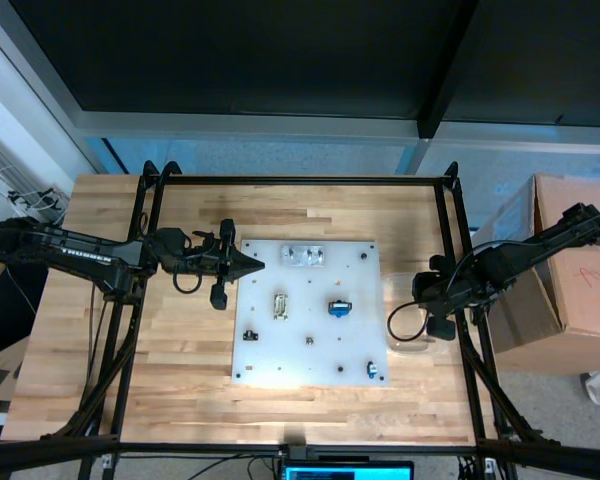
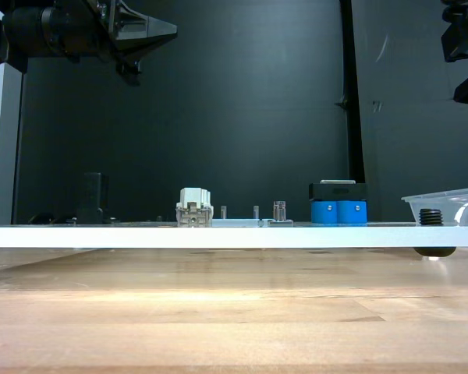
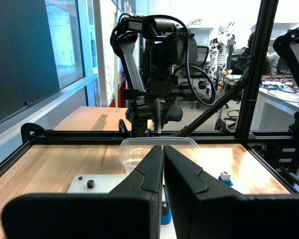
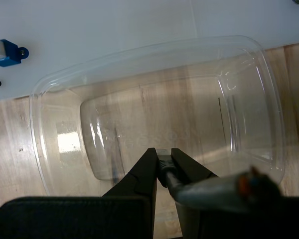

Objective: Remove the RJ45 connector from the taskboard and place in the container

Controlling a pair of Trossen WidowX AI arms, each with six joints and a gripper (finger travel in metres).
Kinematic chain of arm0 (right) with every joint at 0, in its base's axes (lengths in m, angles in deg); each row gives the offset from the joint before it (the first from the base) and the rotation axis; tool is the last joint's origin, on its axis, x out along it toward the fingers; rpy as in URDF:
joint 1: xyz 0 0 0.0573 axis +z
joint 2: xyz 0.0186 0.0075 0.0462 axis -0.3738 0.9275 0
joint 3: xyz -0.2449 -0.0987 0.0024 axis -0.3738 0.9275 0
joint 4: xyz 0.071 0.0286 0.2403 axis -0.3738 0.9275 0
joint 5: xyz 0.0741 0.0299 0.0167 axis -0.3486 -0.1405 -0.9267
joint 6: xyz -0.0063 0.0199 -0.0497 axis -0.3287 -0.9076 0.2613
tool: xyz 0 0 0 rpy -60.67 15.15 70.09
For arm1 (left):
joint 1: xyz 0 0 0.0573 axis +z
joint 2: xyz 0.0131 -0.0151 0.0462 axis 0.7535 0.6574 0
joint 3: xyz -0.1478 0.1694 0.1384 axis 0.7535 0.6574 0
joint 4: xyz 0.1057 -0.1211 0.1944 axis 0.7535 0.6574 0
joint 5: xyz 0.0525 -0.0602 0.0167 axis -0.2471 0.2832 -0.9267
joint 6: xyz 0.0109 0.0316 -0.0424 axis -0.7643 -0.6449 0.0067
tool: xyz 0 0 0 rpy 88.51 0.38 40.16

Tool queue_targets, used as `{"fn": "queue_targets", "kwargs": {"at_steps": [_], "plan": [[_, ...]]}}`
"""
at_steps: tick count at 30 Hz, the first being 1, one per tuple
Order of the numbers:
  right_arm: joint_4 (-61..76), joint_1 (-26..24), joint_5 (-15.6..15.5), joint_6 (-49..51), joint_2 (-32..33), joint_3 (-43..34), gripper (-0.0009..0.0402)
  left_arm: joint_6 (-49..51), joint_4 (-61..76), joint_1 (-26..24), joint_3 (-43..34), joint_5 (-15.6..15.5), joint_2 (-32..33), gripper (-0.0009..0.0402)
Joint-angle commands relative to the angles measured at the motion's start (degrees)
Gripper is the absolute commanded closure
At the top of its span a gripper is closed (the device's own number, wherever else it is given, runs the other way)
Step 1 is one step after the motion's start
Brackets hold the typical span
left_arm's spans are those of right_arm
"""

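Note:
The RJ45 connector [image 4: 163, 160], a small plug with a dark cable behind it, is held between the fingertips of my right gripper [image 4: 162, 152], which is shut on it. It hangs over the clear plastic container [image 4: 249, 55], clear of the white taskboard [image 1: 310, 345]. In the high view the right gripper [image 1: 435, 305] sits above the container [image 1: 408, 345] at the board's right edge. My left gripper [image 1: 256, 266] hovers high over the board's left edge, its fingers [image 3: 144, 174] shut on nothing.
The board carries a blue block [image 1: 339, 308], a white connector housing [image 1: 279, 306], a clear part [image 1: 305, 256] and a small blue fixture [image 1: 372, 372]. A cardboard box [image 1: 570, 270] stands off the table's right side. Black frame rails [image 1: 300, 181] border the table.

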Motion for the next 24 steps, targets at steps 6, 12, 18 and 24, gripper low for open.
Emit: {"fn": "queue_targets", "kwargs": {"at_steps": [6,12,18,24], "plan": [[0.0,0.0,0.0,0.9,0.0,0.1,0.0393,0.0,0.0,0.0,0.0,0.0,0.0,0.0393],[0.0,0.0,0.0,1.1,0.1,0.1,0.0393,0.0,0.0,0.0,0.0,0.0,0.0,0.0393],[0.0,0.0,0.0,1.3,0.1,0.1,0.0393,0.0,0.0,0.0,0.0,0.0,0.0,0.0393],[0.0,0.0,0.0,1.3,0.1,0.1,0.0393,0.0,0.0,0.0,0.0,0.0,0.0,0.0393]]}}
